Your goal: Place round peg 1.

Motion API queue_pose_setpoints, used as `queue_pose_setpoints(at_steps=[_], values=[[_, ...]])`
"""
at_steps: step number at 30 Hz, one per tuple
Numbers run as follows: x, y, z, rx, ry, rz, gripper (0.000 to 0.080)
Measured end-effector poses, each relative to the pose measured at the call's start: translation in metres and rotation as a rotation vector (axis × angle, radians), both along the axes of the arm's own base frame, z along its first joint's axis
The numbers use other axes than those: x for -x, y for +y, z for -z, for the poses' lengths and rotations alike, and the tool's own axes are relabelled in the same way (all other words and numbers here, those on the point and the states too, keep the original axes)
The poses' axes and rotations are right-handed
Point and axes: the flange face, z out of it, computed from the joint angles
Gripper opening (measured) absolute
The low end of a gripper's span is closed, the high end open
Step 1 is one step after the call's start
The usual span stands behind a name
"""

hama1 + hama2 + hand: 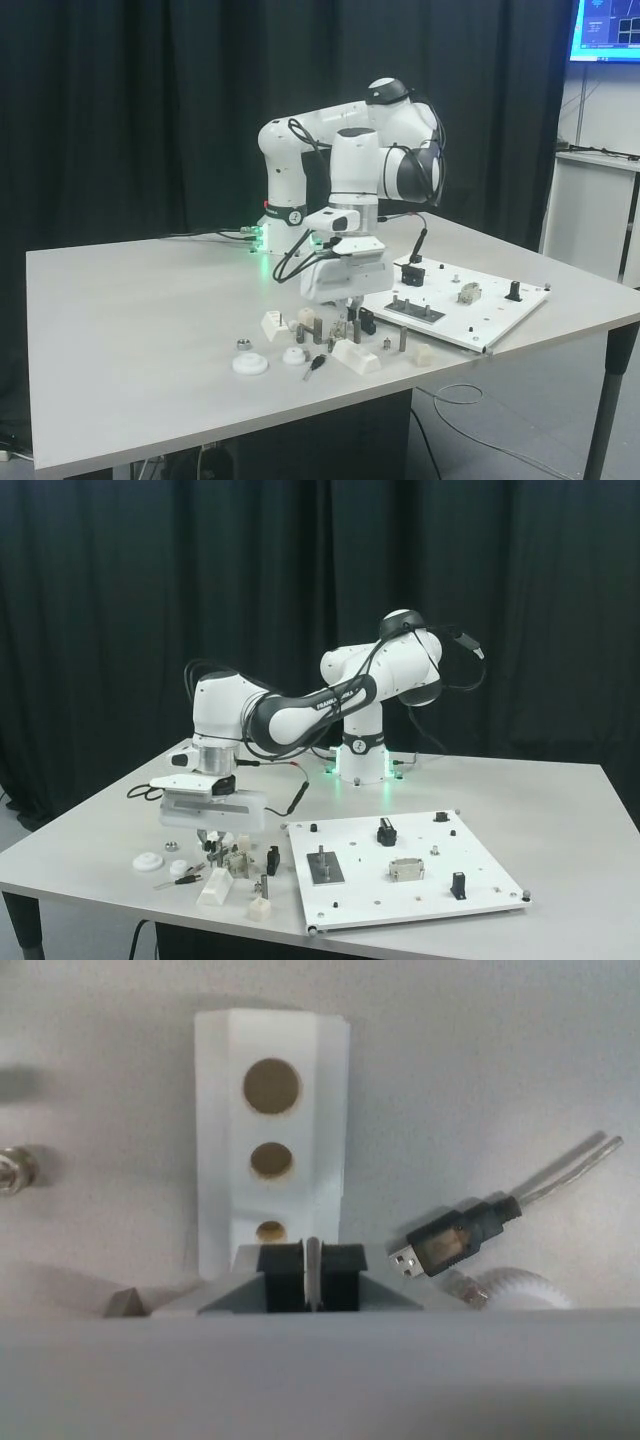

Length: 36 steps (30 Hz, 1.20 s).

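The gripper hung low over the parts near the table's front edge, its fingers closed on a thin grey pin, probably round peg 1. Just beyond lay a white block with three round holes, a USB plug beside it. Farther off, the white board reached the table edge.

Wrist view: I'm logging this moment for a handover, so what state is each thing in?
Gripper: fingers shut on a thin peg.
White block with three holes: lying flat, all three holes vacant.
USB plug: unplugged, lying on the grey table.
White gear: loose on the table.
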Motion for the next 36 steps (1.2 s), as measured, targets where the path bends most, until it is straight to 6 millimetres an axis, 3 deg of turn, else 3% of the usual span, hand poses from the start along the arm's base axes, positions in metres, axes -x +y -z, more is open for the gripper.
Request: queue_pose_setpoints(at_steps=[36], values=[[0.0014, 0.0030, 0.0041, -0.014, 0.025, -0.014, 0.0031]])
